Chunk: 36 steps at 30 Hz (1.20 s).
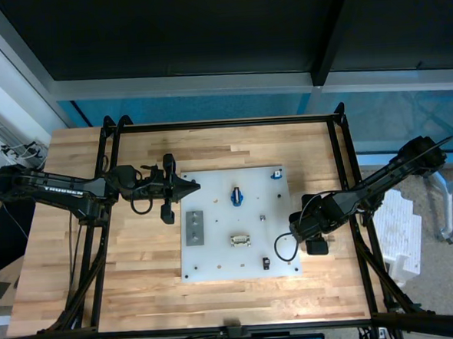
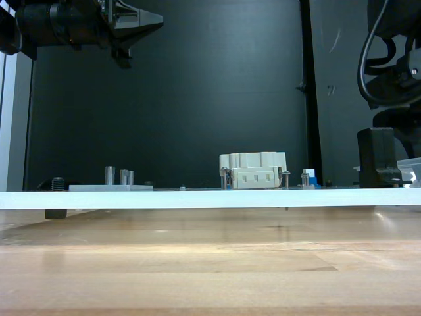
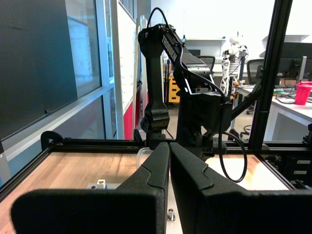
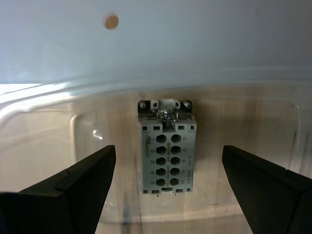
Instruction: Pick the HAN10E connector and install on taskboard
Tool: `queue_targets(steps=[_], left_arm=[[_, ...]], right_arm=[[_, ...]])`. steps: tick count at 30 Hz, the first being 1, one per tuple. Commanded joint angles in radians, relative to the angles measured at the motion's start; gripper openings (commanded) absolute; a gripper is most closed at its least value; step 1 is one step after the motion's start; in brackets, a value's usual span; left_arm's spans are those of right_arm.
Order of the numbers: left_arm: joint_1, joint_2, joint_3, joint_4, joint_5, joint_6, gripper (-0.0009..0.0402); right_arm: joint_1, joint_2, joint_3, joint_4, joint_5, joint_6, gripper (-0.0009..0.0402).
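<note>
A beige-grey HAN10E connector (image 4: 165,148) lies flat in a clear plastic tray (image 4: 73,131), its pin holes facing up. My right gripper (image 4: 168,151) hangs open straight above it, one finger on each side, not touching. In the high view that right gripper (image 1: 308,237) is just off the right edge of the white taskboard (image 1: 217,262). A similar beige connector block (image 1: 240,239) stands on the board (image 2: 253,172). My left gripper (image 1: 191,187) is shut and empty, held high over the board's back left corner (image 3: 169,146).
On the taskboard stand a grey metal block (image 1: 194,227) with two holes, a blue upright part (image 1: 237,196) and a small black fitting (image 1: 267,261). A black frame (image 1: 224,124) runs around the wooden table.
</note>
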<state>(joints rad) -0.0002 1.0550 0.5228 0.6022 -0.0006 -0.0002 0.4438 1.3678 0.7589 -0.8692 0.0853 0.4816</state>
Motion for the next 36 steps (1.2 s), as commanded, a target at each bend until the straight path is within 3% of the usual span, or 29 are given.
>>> queue_targets(steps=[1, 15, 36], left_arm=[[0.000, 0.000, 0.000, 0.000, 0.000, 0.000, 0.0001], [0.000, 0.000, 0.000, 0.000, 0.000, 0.000, 0.0001], [0.000, 0.000, 0.000, 0.000, 0.000, 0.000, 0.0001]], right_arm=[[-0.001, 0.000, -0.017, 0.027, 0.000, 0.000, 0.0306], [-0.001, 0.000, -0.066, 0.089, -0.001, 0.000, 0.0300], [-0.001, -0.006, -0.067, 0.087, -0.007, -0.015, 0.0139]])
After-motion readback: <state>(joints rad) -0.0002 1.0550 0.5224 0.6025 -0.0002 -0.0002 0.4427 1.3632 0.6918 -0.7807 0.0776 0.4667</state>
